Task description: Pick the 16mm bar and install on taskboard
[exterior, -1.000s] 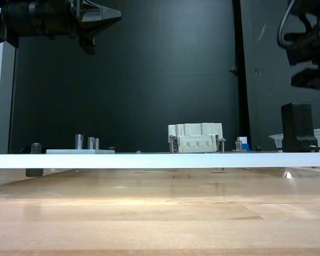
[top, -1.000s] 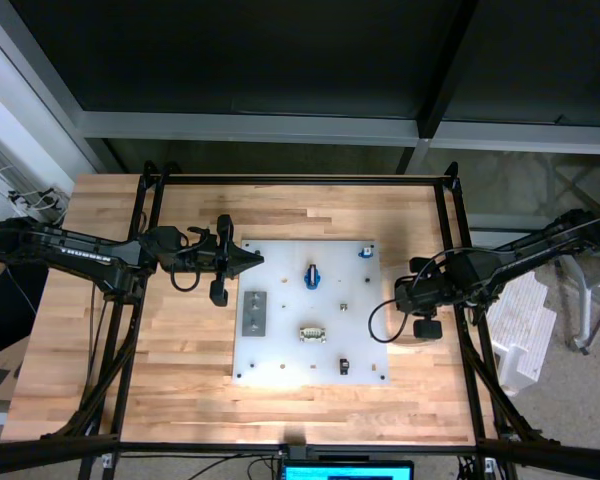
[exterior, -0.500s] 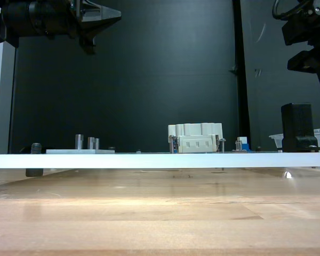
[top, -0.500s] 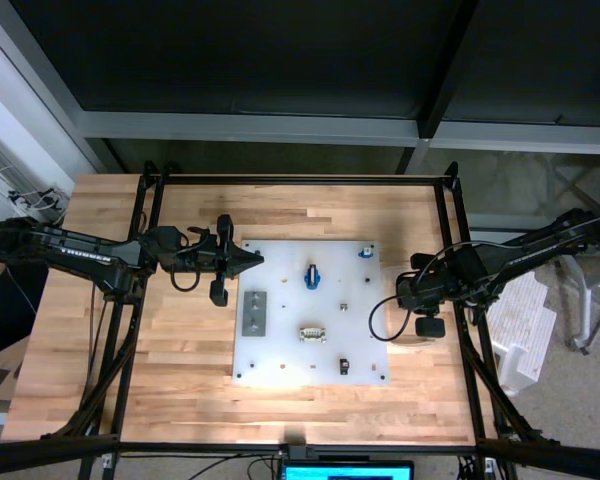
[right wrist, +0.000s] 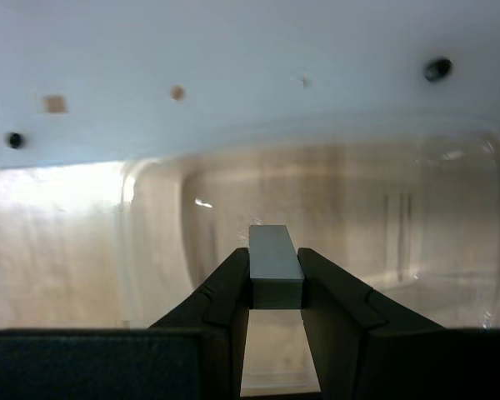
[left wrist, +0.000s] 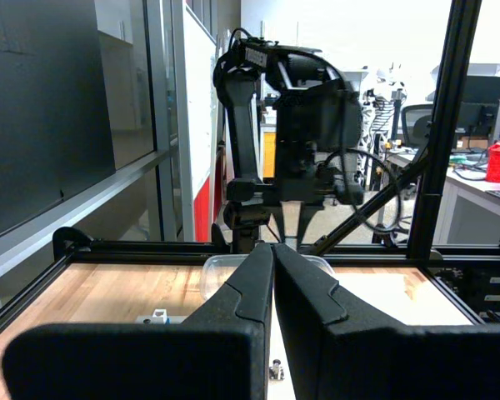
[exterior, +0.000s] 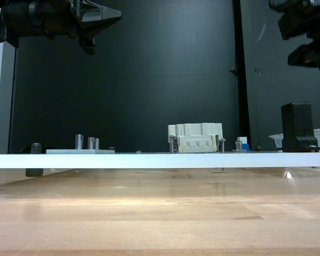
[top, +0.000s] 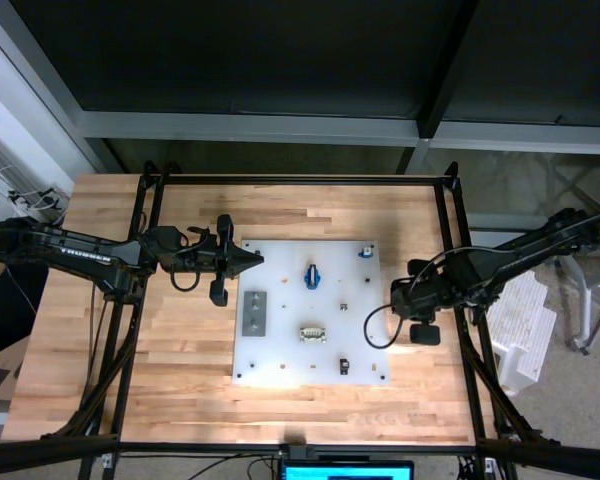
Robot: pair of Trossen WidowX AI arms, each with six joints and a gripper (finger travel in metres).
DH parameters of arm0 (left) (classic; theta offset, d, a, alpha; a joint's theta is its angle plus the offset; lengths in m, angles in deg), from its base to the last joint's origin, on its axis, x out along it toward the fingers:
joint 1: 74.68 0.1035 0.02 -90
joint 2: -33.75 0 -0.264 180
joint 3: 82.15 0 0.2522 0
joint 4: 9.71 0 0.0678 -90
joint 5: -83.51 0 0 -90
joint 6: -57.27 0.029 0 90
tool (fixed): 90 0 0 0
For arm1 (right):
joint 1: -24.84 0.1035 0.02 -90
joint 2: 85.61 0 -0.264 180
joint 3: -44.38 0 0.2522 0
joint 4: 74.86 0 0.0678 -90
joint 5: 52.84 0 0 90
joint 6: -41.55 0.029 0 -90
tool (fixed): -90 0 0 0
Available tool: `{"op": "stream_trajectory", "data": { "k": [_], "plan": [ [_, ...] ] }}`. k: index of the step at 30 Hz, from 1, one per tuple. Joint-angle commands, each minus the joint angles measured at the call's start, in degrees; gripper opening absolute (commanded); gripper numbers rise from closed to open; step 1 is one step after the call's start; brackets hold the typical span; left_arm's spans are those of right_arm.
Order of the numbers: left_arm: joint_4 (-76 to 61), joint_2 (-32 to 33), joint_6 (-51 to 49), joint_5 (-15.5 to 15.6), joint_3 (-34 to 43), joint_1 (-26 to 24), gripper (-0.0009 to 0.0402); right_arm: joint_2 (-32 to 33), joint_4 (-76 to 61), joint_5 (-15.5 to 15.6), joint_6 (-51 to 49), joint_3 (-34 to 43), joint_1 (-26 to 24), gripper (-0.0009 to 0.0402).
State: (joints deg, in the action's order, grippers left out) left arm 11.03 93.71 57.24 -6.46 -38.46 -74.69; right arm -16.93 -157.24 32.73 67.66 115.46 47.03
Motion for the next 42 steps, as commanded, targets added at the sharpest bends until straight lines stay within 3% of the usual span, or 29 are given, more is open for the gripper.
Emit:
{"op": "stream_trajectory", "data": {
  "k": [1, 19, 24, 42],
  "plan": [
    [0.02, 0.02, 0.02, 0.00, 0.02, 0.00, 0.0000, 3.02, -0.13, -0.07, 2.14, 2.89, 1.66, 0.0002],
    [0.00, 0.02, 0.02, 0.00, 0.02, 0.02, 0.0000, 17.42, 0.79, -0.81, 5.42, 13.94, 10.12, 0.0002],
    [0.00, 0.02, 0.02, 0.00, 0.02, 0.00, 0.0000, 20.09, 1.25, -3.56, 5.62, 16.02, 11.76, 0.0002],
    [0.00, 0.02, 0.02, -0.02, 0.02, 0.00, 0.0000, 29.07, 5.51, -2.80, 7.98, 20.06, 13.49, 0.0002]
  ]
}}
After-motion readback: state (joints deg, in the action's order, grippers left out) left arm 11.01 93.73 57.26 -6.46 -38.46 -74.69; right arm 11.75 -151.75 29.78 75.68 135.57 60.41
